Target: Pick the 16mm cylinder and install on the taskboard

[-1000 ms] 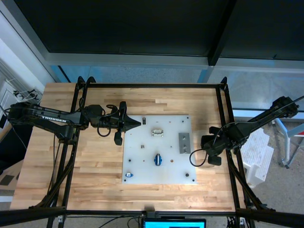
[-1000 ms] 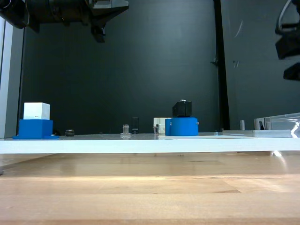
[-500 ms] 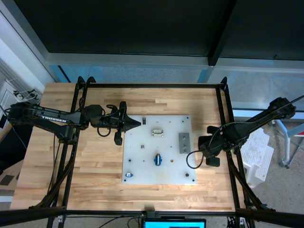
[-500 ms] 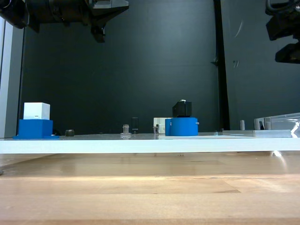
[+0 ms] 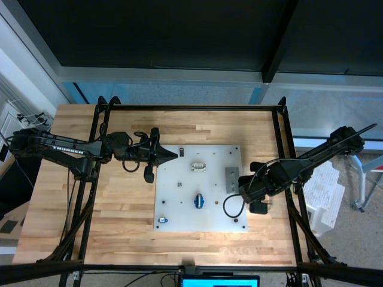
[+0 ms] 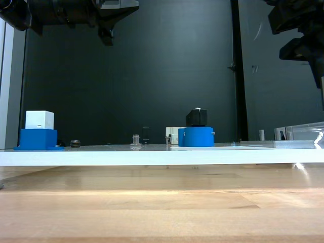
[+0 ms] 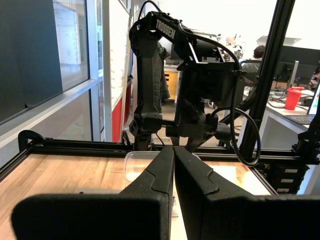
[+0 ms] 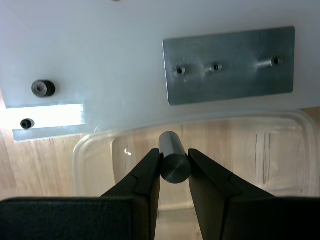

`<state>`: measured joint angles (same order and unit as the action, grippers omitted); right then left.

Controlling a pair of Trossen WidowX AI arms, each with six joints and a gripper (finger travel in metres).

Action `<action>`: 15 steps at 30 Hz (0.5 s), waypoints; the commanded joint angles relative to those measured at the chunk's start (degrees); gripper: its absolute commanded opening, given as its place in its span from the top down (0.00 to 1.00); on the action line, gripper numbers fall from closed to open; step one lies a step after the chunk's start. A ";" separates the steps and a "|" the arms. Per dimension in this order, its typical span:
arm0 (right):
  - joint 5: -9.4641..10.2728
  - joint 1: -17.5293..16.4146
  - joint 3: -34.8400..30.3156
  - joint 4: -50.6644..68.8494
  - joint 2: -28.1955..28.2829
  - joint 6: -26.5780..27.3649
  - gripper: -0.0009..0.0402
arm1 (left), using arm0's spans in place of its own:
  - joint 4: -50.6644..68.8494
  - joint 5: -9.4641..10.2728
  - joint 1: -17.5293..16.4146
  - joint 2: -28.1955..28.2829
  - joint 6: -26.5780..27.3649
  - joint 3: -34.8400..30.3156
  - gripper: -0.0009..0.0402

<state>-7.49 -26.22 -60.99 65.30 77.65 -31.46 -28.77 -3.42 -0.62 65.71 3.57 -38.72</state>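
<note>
taskboard (image 5: 179, 210) white | 16mm cylinder (image 8: 174, 163) silvery-grey | left hand (image 7: 174, 149) black | right hand (image 8: 174, 153) black

Right tool (image 8: 172, 156), clamping 16mm cylinder (image 8: 175, 169), high over taskboard (image 8: 100, 50) edge: open air beneath. Grey metal block (image 8: 229, 65) ahead, clear tray (image 8: 92, 145) rim directly below. Left tool (image 7: 173, 151), pinched closed, well apart across board.

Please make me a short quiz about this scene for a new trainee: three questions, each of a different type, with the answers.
1. True or false: the right gripper, over the clear tray at the edge of the white board, is shut on the metal peg.
2. The left gripper, held high by the board's left edge, is: A open; B shut and empty; C holding the blue part.
3. Fill in: the grey metal block shows ___ holes.

Key: 1 true; 2 B; 3 three.
</note>
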 commanded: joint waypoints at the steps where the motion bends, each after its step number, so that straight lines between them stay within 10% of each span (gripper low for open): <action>1: 0.00 0.28 -1.42 -0.11 1.86 0.00 0.96 | -0.02 -0.02 -0.04 0.00 0.00 0.00 0.98; 15: 0.00 2.23 -7.34 -2.86 10.01 0.74 0.96 | -0.02 -0.02 -0.04 0.00 0.00 0.00 0.98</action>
<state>-7.46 -24.18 -67.92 62.98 86.94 -30.76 -28.77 -3.42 -0.64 65.71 3.57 -38.72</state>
